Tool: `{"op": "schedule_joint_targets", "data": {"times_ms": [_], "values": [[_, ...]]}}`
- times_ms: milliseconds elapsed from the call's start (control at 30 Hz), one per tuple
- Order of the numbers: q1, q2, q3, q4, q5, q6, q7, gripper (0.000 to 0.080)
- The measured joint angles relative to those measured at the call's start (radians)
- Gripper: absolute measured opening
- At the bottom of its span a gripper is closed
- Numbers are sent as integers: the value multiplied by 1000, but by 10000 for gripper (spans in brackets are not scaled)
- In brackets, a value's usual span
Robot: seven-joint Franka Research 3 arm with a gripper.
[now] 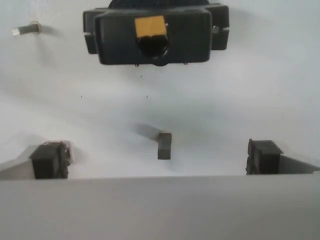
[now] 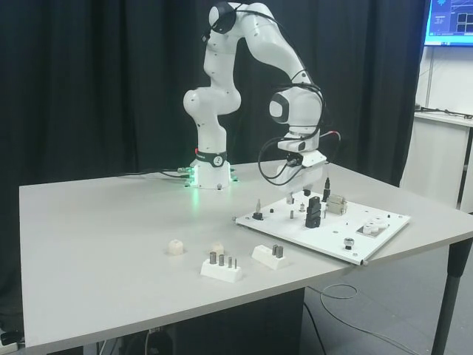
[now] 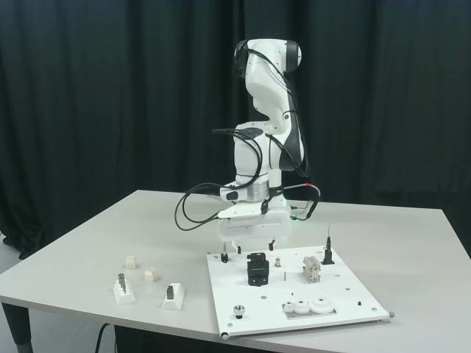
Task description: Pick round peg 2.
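Note:
A short grey round peg (image 1: 164,145) stands upright on the white board (image 1: 240,100), and in the wrist view it lies between my two black fingertips (image 1: 50,160). My gripper (image 1: 156,158) is open and hangs a little above the board, clear of the peg. Just beyond the peg sits a black fixture (image 1: 155,35) with a hole in its face. The room views place the gripper (image 2: 304,180) (image 3: 254,245) low over the back part of the board (image 2: 325,237) (image 3: 346,301), behind the black fixture (image 2: 314,211) (image 3: 256,268). I cannot pick out the peg for certain in either room view.
Another small peg (image 1: 27,29) stands on the board off to one side. A thin black pin on a stand (image 3: 327,254), a grey block (image 3: 312,271) and white gears (image 3: 309,307) are also on the board. Two white peg holders (image 2: 222,268) (image 2: 270,255) rest on the grey table.

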Motion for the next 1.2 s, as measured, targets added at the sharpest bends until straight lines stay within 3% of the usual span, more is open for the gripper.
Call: {"op": "schedule_joint_targets", "data": {"times_ms": [633, 967, 1200], "values": [[-4, 0, -9, 25, -2, -11, -6, 800], [-7, 9, -61, 65, -20, -11, -45, 800], [-20, 36, -103, 121, -30, -18, -146, 800]]}}
